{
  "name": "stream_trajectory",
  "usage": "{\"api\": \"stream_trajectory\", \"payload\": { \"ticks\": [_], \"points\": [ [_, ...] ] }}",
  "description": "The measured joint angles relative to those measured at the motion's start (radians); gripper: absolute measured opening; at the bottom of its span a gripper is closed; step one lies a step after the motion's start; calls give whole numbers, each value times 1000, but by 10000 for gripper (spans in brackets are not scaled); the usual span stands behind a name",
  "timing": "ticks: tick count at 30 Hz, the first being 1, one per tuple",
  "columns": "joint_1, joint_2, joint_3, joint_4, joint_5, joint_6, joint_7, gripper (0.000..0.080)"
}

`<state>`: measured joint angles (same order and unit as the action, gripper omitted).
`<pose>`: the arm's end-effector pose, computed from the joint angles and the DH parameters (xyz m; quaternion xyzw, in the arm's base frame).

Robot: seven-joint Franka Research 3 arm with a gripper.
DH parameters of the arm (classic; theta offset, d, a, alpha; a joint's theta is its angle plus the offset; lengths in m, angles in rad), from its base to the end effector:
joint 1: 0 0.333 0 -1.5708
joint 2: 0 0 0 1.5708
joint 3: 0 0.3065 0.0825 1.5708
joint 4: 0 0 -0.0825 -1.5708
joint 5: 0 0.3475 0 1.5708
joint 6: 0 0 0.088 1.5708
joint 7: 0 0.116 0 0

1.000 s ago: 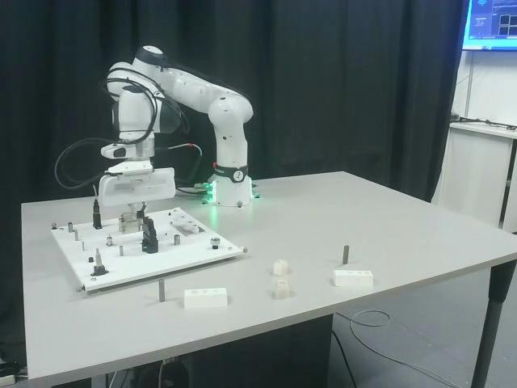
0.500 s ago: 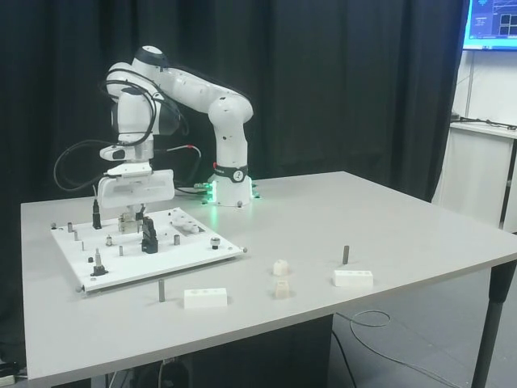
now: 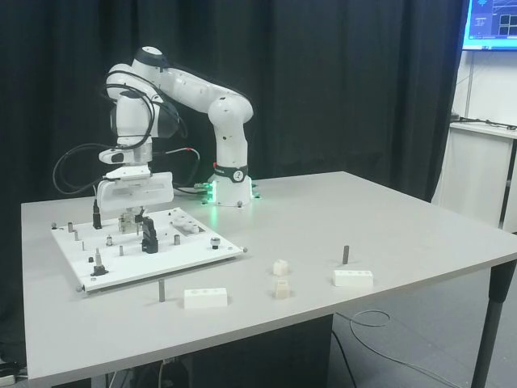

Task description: Insert square peg 1.

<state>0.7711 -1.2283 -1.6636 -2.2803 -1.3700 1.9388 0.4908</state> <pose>0.2681 -0.4016 0.2373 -0.9508 0.3072 -0.0395 0.0036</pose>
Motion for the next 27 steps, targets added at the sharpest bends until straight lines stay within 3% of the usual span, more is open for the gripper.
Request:
{"api": "stream_trajectory", "payload": {
  "ticks": [27],
  "points": [
    [-1, 0, -19, 0, 0, 37, 0, 27]
  ]
}}
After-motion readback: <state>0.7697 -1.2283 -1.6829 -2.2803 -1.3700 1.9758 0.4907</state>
